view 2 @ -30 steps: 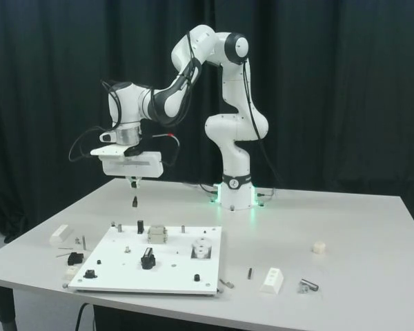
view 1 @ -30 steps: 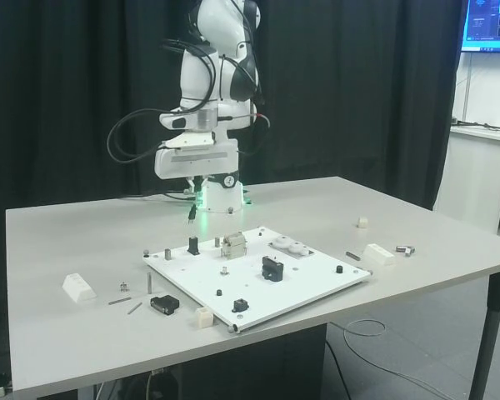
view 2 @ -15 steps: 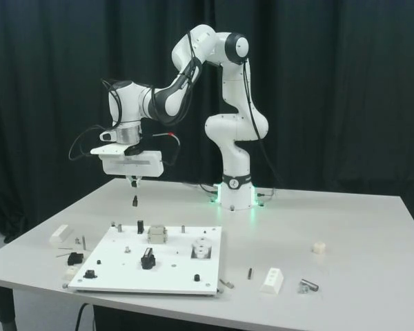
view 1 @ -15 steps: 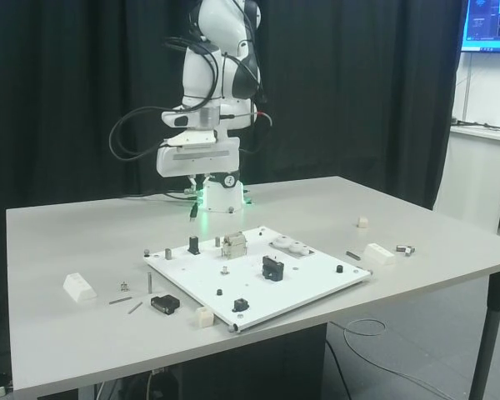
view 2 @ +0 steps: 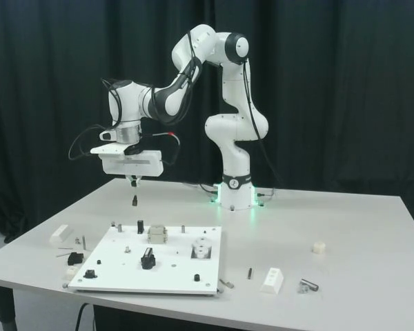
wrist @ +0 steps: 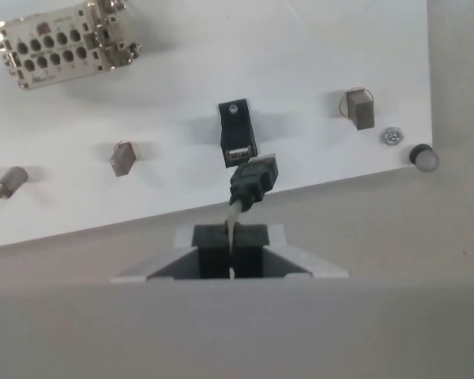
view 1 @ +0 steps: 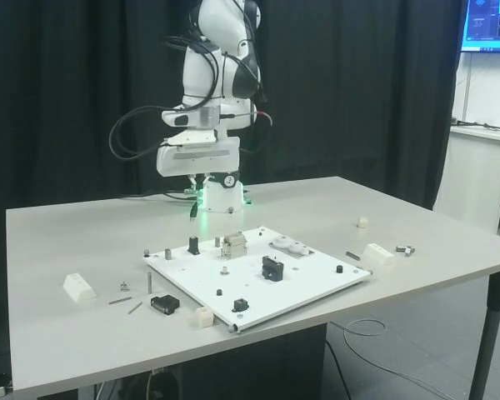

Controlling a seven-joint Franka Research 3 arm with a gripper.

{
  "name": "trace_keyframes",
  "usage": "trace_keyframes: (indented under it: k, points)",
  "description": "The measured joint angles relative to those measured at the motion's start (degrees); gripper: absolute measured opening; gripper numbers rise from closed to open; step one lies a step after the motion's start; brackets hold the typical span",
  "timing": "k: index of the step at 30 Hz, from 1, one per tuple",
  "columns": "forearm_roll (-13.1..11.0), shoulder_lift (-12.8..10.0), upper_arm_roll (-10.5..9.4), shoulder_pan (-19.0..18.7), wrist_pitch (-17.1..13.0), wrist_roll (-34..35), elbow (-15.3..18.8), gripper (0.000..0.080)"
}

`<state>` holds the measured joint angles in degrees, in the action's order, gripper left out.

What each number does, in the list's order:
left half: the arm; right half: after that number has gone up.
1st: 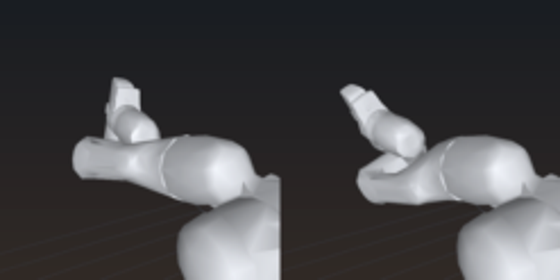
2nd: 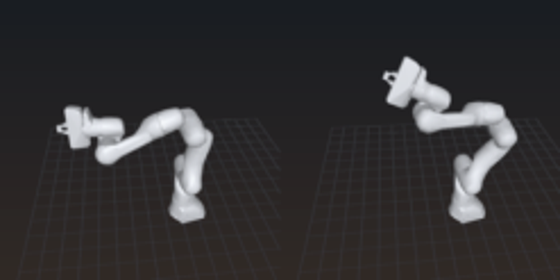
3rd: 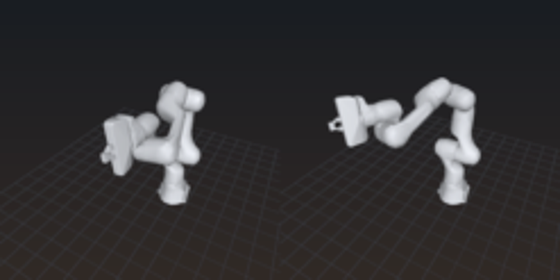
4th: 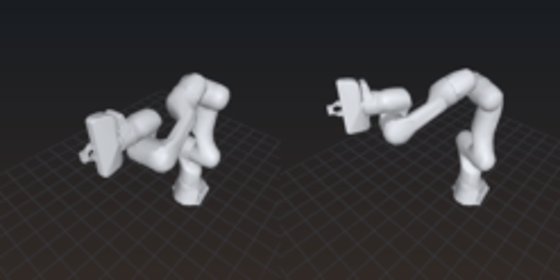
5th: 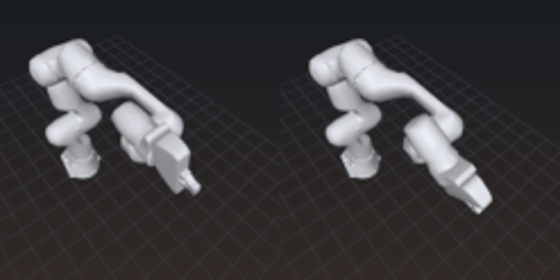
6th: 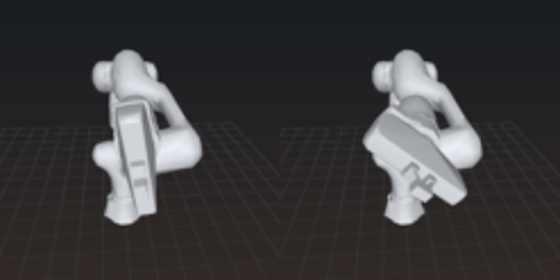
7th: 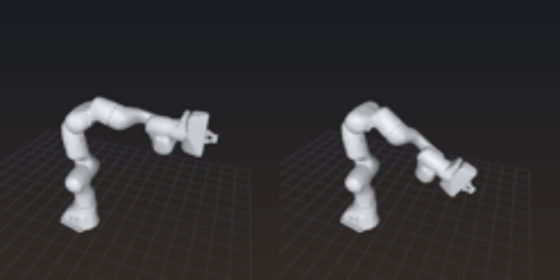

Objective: Place USB.

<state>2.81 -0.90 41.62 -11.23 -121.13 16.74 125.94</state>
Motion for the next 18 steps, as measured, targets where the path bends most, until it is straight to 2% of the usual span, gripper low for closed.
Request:
trace_keyframes:
  k: [8,18]
  points:
    - [-0.7,0.42,-1.41,-0.53,0.01,-0.18,0.0,0.0005]
    - [-5.69,2.23,-5.1,-2.69,0.71,-0.41,0.36,0.0005]
